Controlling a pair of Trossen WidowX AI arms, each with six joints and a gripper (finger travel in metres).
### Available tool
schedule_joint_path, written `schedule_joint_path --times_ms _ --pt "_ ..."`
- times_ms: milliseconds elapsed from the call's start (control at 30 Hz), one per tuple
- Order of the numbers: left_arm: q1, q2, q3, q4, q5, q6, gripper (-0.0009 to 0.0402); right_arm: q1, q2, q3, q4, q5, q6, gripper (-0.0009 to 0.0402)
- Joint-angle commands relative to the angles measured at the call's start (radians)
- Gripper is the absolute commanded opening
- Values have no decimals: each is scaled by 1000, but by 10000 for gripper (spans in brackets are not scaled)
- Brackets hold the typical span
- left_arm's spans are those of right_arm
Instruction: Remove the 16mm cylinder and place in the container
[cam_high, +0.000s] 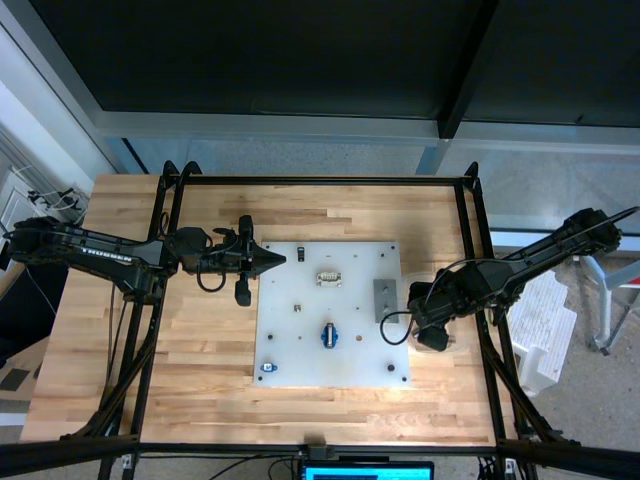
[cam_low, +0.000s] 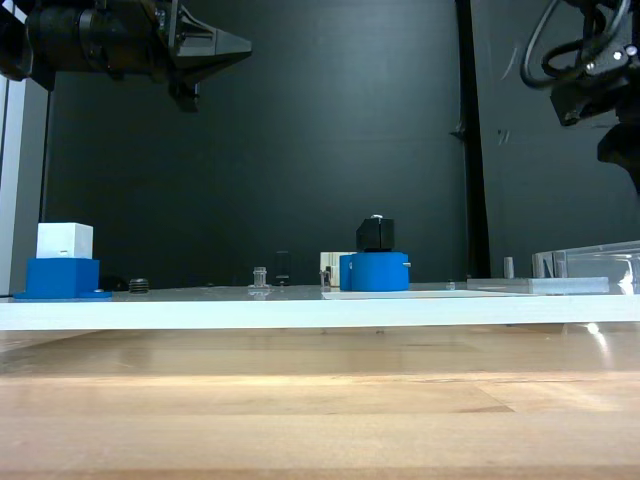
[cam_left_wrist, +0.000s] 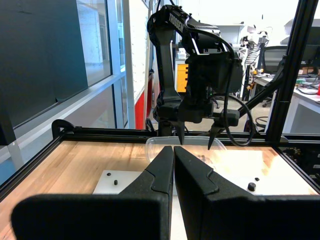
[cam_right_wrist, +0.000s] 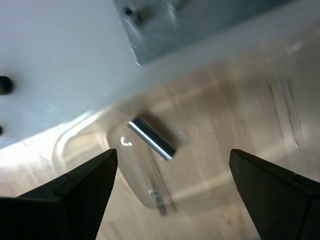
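The 16mm cylinder (cam_right_wrist: 152, 136) is a short silver peg lying inside the clear container (cam_right_wrist: 61, 144), touching neither finger. My right gripper (cam_right_wrist: 172, 165) hangs open just above it, with one dark finger on each side and nothing between them. In the high view the right gripper (cam_high: 425, 325) is over the container (cam_high: 447, 347), just off the white board's right edge. My left gripper (cam_high: 270, 258) is shut and empty, held high by the board's left edge. In the left wrist view the left gripper's fingers (cam_left_wrist: 160, 170) press together.
The white board (cam_high: 300, 340) carries a grey metal block (cam_high: 387, 298), a blue part (cam_high: 328, 336), a small connector (cam_high: 328, 278) and a blue-and-white piece (cam_high: 267, 369). A black frame (cam_high: 320, 181) borders the table. Bare wood lies in front of the board.
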Motion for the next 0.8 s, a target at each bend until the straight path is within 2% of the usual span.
schedule_joint_path --times_ms 33,300,667,767,800 --pt "0 0 0 0 0 0 0 -13 -4 0 48 12 -53 286" --pt "0 0 0 0 0 0 0 -68 -37 0 214 79 -264 182" --pt "0 0 0 0 0 0 0 -217 -50 0 582 73 -575 -5" --pt "0 0 0 0 0 0 0 -252 -50 0 699 64 -644 10" --pt "0 0 0 0 0 0 0 -262 -50 0 739 50 -662 9"
